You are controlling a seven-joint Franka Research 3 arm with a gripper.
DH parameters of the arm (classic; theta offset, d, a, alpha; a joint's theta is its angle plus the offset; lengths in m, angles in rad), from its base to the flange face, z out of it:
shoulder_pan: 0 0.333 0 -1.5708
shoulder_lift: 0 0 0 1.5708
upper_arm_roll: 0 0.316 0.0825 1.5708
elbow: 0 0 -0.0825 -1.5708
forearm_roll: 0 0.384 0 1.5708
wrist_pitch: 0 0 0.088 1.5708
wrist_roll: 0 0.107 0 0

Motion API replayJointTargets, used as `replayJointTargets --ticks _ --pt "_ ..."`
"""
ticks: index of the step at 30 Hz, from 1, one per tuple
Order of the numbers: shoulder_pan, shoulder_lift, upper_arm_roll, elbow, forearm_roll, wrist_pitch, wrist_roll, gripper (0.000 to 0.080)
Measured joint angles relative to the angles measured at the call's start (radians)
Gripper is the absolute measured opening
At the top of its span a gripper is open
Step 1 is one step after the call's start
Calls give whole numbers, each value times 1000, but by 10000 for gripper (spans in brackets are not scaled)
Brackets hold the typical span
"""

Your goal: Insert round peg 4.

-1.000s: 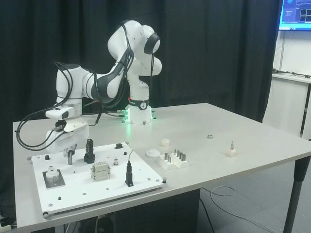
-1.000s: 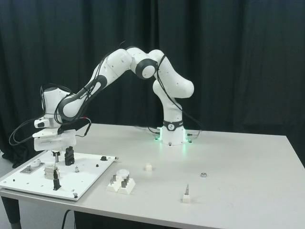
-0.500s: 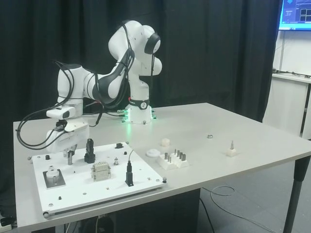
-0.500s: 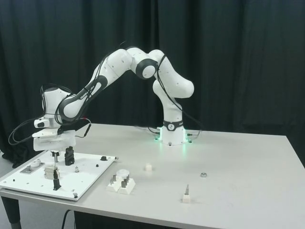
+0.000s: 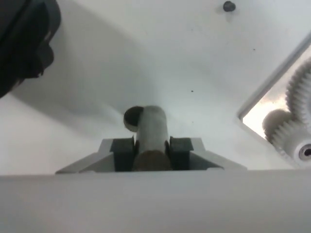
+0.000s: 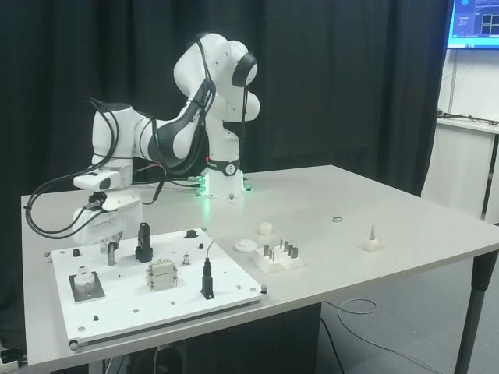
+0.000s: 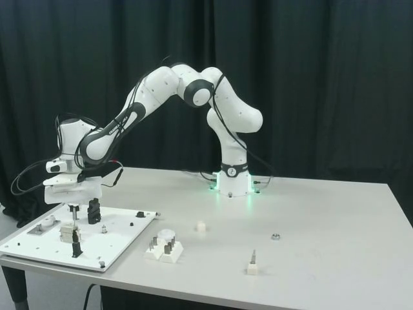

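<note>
Black curtains hang behind the grey table (image 6: 327, 226), where a white board (image 6: 148, 292) lies at the near left corner. Over the board's far left part I hold the peg (image 5: 151, 133), a plain grey cylinder, upright. Its lower end hangs just above the board, right beside a dark round hole (image 5: 131, 118) that shows partly past it in the wrist view; the peg is not in the hole.

Just right of the peg stands a black plug (image 6: 142, 241). Nearer on the board sit a grey block (image 6: 160, 275), another black upright part (image 6: 207, 279) and a grey plate with white gears (image 5: 291, 121). A small black stud (image 5: 229, 6) lies apart on the board. Right of the board, on the table, a white holder (image 6: 278, 258) carries several more pegs, with a white disc (image 6: 245, 247) just beside it.

My gripper (image 5: 151, 150) is closed on the peg, one black finger (image 5: 123, 152) pressing each side, touching nothing else.
</note>
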Motion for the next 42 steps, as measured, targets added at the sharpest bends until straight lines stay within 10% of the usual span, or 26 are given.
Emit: replayJointTargets --ticks 42 --pt "-1 -10 -2 -18 0 -7 15 151"
